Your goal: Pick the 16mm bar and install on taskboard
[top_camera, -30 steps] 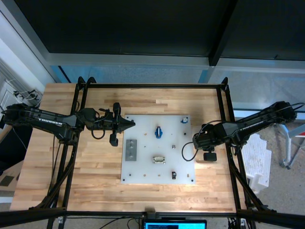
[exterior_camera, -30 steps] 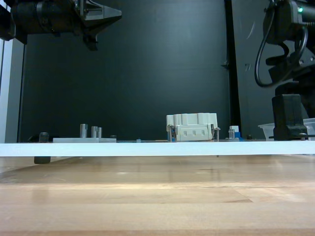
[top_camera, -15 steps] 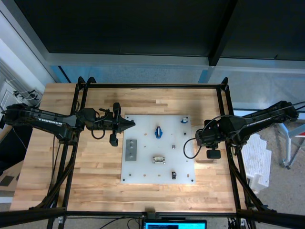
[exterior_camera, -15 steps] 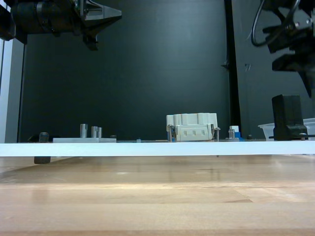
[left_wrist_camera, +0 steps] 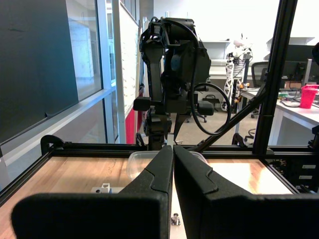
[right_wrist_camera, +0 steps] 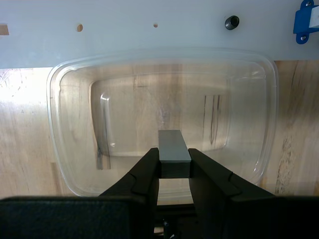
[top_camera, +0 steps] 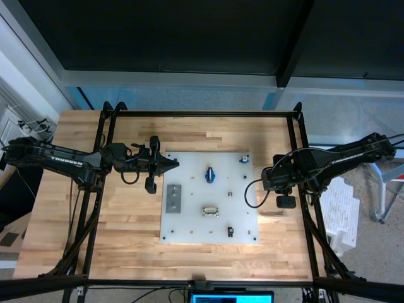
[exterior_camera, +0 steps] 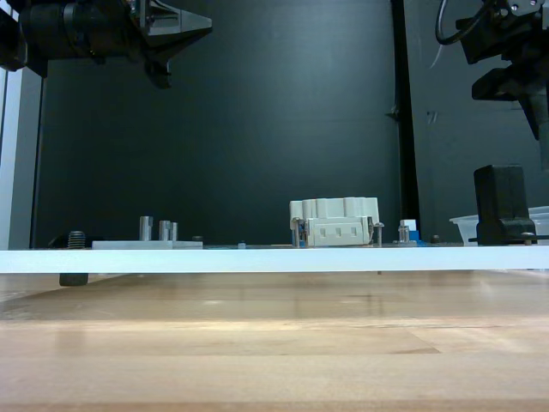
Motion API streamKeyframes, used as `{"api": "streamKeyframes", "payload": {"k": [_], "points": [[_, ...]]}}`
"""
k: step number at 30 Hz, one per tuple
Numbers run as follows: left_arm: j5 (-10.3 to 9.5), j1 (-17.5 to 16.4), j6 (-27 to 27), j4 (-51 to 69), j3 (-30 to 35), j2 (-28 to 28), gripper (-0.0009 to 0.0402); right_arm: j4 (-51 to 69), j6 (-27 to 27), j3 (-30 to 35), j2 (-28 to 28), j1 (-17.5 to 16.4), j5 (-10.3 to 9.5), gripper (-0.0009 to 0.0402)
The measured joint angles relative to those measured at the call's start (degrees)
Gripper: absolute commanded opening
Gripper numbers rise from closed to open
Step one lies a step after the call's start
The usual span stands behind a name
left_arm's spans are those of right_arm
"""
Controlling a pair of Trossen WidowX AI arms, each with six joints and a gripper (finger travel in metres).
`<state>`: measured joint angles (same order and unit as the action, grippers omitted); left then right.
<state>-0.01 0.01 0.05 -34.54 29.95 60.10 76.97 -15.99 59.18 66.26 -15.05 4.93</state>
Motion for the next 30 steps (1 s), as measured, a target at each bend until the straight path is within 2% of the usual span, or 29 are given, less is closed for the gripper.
{"api": "streamKeyframes", "payload": {"k": [4, 11, 30], "points": [[0.0, 0.0, 0.0, 0.0, 0.0, 0.0, 0.0, -0.1, -0.9, 0.0, 0.4, -0.4, 0.0, 0.0004], [0.0, 0.0, 0.0, 0.0, 0.0, 0.0, 0.0, -2.8, -5.1, 0.1, 2.2, -3.6, 0.0, 0.0004], [0.0, 0.0, 0.0, 0.0, 0.0, 0.0, 0.0, -3.4, -15.0, 9.0, 14.8, -12.9, 0.02, 0.0004]]}}
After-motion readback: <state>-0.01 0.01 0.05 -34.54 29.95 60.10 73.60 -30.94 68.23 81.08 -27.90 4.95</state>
